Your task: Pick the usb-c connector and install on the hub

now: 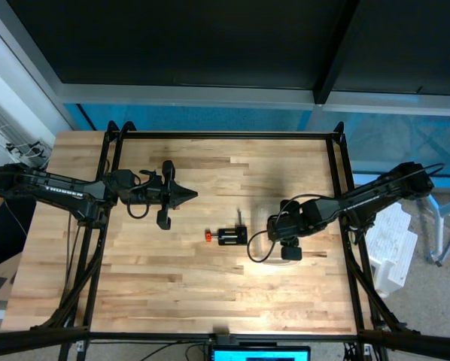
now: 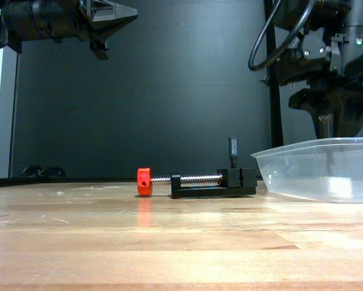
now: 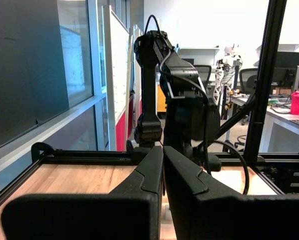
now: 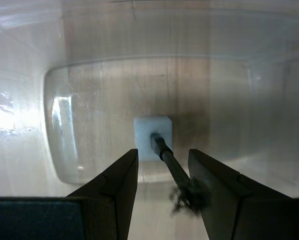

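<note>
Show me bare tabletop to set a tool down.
Bare: table strip nearer than hub and clear tray, and the far strip behind them. Crowded: the middle, right claw open over the tray, left claw shut, raised left of hub.

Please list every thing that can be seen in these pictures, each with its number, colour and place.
table: one, light wood, under everything.
hub: one, black with an orange-red tip, at the table's centre, a thin dark stem upright at its other end.
clear tray: one, transparent, on the table right of the hub.
white square piece: one, whitish, on the tray's floor.
usb-c connector: one, dark grey, in the tray, its end at the white square piece.
left gripper: black, jaws shut, raised above the table left of the hub.
right gripper: black, jaws open, over the tray, one on each side of the usb-c connector.
</note>
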Robot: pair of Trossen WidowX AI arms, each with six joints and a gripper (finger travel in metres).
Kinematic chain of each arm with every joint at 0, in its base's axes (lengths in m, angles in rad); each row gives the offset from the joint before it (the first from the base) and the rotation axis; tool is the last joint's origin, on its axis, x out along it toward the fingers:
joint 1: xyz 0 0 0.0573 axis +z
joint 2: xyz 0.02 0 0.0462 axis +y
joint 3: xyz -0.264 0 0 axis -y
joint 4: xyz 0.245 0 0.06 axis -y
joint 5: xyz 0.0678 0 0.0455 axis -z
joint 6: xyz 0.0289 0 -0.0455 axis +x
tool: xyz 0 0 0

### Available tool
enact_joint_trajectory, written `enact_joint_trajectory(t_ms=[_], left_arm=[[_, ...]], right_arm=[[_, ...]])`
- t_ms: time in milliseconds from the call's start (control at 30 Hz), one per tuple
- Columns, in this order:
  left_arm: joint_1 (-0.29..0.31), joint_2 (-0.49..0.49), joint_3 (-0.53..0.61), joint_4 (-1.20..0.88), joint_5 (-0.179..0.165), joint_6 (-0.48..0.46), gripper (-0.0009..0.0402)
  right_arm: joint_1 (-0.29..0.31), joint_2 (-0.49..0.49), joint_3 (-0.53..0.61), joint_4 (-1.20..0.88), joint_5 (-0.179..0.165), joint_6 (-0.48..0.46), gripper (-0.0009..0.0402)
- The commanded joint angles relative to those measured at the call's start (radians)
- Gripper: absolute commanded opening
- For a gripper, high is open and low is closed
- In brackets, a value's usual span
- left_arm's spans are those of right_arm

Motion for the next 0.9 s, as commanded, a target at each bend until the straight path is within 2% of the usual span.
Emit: enact_joint_trajectory(t_ms=[33, 500, 900], left_arm=[[0.0, 0.0, 0.0, 0.0, 0.0, 0.0, 0.0], [0.0, 0.0, 0.0, 0.0, 0.0, 0.0, 0.0], [0.0, 0.0, 0.0, 0.0, 0.0, 0.0, 0.0]], right_arm=[[0.0, 0.019, -0.007, 0.025, -0.003, -0.003, 0.0138], [0.0, 0.066, -0.012, 0.063, -0.011, -0.041, 0.0137], [0.0, 0.066, -0.019, 0.063, -0.01, -0.043, 0.0137]])
